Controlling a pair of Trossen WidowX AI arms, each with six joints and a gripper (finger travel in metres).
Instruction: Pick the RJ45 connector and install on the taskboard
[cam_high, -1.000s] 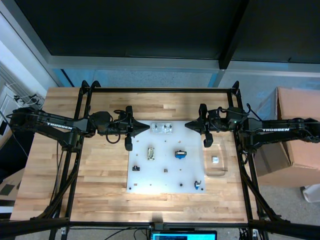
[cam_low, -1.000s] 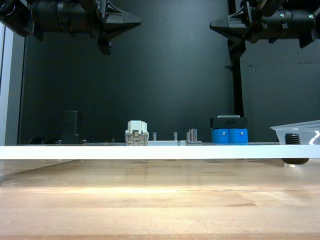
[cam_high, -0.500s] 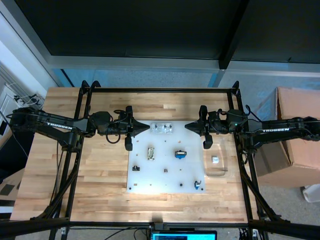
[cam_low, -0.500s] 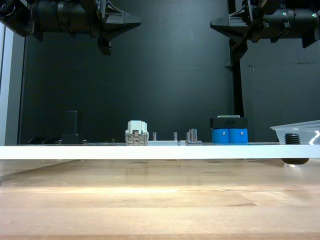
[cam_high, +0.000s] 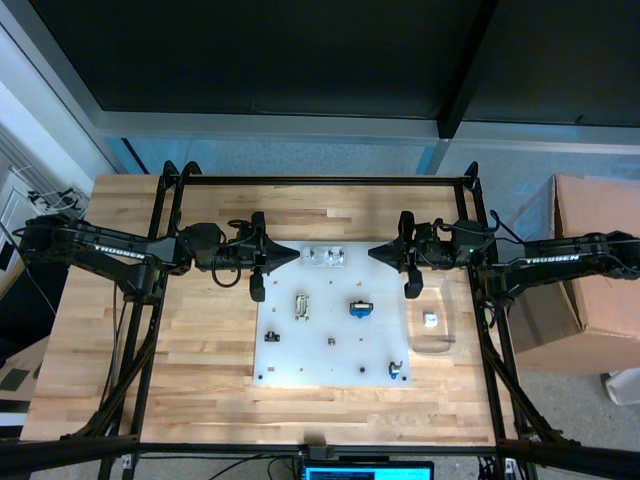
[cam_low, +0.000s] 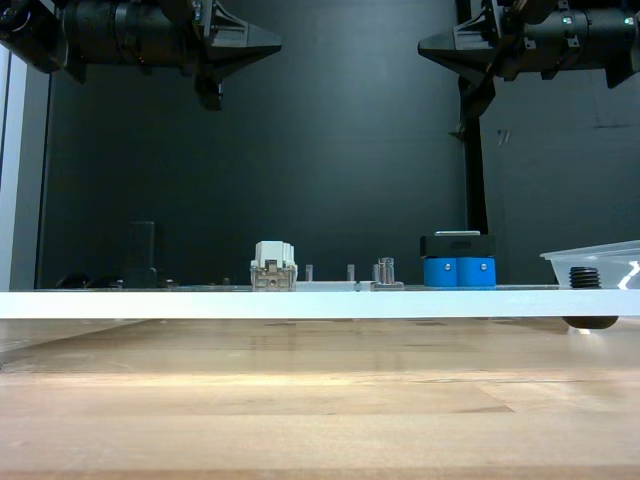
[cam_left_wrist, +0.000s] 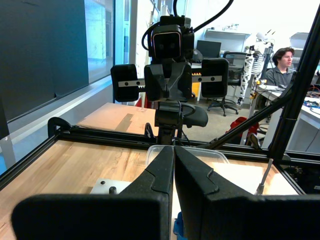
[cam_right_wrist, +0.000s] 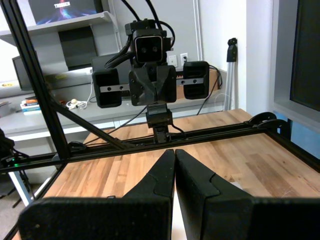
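Aloft: left end effector (cam_high: 294, 254), right end effector (cam_high: 373, 251) | tray (cam_high: 432, 349): white block (cam_high: 430, 320) | connector: unclear

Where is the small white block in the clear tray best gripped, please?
Probably the white block's opposite sides, from straight above: the clear tray's walls bar a sideways approach; left gripper and right gripper hang shut over the white board's far edge.

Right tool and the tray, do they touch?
Apart. The low view shows the right tool high up, a wide gap from the tray. The left tool hangs equally high.
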